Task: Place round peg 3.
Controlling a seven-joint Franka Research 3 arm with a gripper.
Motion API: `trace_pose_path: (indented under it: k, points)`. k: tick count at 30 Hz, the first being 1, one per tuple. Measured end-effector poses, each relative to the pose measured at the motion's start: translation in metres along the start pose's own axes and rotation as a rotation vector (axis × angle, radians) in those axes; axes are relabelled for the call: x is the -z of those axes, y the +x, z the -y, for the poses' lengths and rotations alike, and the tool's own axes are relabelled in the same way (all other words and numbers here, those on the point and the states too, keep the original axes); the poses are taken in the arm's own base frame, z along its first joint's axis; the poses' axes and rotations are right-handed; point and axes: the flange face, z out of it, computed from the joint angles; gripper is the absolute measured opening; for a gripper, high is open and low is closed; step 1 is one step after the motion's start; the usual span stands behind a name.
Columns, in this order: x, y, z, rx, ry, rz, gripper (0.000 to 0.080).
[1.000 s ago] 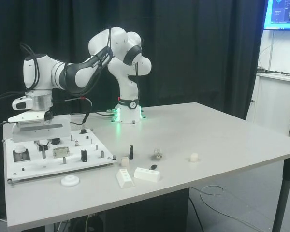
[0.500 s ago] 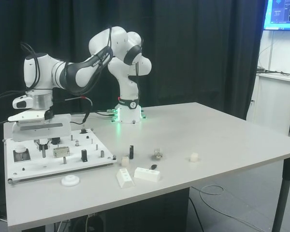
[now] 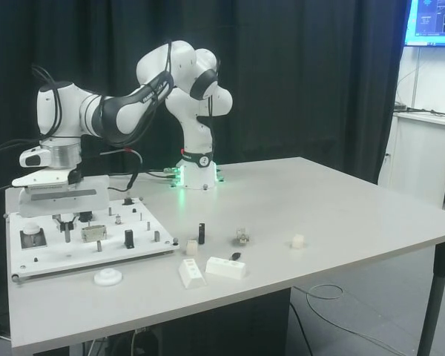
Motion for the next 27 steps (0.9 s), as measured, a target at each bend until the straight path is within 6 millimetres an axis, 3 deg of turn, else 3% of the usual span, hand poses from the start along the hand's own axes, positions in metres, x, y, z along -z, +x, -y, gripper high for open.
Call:
trace_pose_path:
  k: [14, 27]
  points:
    - [0.001, -0.001, 0.019, -0.029, 0.014, -0.007, 0.011]
    - [0.008, -0.006, 0.072, -0.063, 0.055, -0.013, 0.011]
